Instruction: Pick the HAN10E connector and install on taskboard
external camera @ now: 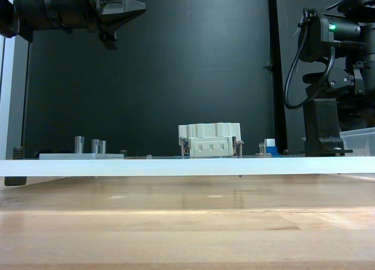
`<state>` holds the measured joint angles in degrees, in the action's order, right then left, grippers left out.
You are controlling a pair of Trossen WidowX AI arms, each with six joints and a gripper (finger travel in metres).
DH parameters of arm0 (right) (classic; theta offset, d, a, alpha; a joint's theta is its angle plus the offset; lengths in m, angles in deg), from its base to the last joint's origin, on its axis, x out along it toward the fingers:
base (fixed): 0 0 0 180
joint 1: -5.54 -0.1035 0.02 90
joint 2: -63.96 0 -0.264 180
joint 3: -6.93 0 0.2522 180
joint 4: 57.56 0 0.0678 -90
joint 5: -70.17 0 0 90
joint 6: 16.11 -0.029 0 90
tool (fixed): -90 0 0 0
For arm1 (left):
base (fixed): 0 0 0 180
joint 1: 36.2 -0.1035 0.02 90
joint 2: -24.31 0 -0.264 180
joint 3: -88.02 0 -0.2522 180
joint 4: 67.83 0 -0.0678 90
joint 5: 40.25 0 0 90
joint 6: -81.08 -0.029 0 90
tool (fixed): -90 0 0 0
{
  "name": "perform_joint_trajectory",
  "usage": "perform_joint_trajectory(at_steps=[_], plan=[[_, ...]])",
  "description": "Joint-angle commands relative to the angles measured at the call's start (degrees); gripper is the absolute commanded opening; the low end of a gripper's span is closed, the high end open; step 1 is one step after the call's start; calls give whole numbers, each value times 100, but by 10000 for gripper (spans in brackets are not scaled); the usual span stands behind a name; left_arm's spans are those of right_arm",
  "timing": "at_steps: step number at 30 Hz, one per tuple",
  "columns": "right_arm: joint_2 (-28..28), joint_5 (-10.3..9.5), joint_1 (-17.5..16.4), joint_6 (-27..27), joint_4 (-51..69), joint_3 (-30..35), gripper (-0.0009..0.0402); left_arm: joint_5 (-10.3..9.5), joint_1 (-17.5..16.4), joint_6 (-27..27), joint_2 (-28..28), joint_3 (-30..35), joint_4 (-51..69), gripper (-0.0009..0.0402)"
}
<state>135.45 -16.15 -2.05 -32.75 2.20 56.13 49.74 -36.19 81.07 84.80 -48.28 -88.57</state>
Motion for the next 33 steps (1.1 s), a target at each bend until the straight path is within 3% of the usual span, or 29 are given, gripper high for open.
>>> perform_joint_trajectory(at_steps=[1,19,25,33], plan=[[0,28,0,-4,9,4,195,0,0,0,0,2,-2,1],[-66,24,11,0,122,85,40,0,0,0,-2,2,-2,1],[-197,17,11,-2,549,376,15,0,-2,0,0,2,-2,1],[-358,-26,9,2,1725,1285,9,0,0,0,0,2,-2,1]])
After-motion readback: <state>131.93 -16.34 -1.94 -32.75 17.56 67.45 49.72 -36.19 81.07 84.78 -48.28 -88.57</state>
